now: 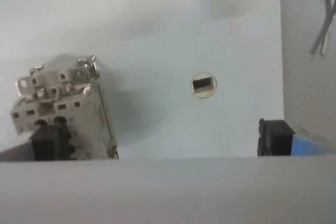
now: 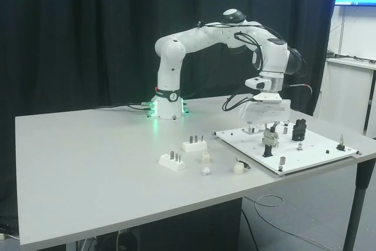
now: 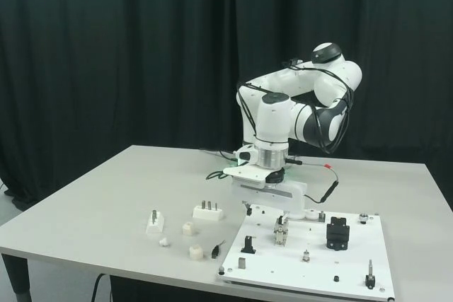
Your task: Insert waterproof.
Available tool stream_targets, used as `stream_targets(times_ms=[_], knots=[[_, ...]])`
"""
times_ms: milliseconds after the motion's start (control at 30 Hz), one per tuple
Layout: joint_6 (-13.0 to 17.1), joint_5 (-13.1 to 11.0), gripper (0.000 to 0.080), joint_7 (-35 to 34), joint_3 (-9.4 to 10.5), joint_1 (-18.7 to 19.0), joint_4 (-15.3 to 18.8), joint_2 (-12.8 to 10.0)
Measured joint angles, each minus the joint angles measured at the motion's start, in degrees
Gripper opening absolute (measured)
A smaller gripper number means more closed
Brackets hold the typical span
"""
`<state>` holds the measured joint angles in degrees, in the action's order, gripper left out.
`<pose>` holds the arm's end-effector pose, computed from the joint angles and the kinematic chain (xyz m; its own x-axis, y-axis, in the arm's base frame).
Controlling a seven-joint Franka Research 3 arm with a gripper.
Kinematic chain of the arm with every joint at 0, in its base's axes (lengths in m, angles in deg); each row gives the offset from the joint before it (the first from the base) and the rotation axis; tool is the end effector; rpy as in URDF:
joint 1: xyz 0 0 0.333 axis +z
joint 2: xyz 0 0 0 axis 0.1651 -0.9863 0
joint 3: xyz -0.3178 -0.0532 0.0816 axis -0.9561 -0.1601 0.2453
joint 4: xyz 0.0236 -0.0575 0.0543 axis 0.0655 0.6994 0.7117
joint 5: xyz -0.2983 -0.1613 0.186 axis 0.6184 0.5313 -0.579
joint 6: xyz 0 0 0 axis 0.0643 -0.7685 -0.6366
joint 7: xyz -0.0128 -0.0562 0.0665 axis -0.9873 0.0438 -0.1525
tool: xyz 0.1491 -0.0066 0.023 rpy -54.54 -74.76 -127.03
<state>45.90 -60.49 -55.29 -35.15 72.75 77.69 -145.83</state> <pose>0.5690 0.1533 0.2168 0.5908 -0.8048 0.0571 -0.8068 -0.5889 0.0475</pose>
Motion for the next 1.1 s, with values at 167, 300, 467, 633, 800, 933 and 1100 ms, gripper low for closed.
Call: stream_targets(times_ms=[167, 300, 467, 633, 800, 933, 1100], knots=[[0.0, 0.2, 0.0800, 0.0, 0.05, 0.0, 0.0, 0.0], [0.0, 0.2, 0.0800, 0.0, 0.06, 0.0, 0.1, 0.0], [0.0, 0.2, 0.0800, 0.0, 0.06, 0.0, 0.1, 0.0], [0.0, 0.2, 0.0800, 0.0, 0.05, 0.1, 0.1, 0.0], [0.1, 0.2, 0.0800, 0.0, 0.02, 0.1, 0.1, 0.0], [0.2, 0.3, 0.0800, 0.0, -0.06, 0.2, 0.1, 0.0], [0.3, 0.6, 0.0800, 0.0, -0.17, 0.5, 0.1, 0.0]])
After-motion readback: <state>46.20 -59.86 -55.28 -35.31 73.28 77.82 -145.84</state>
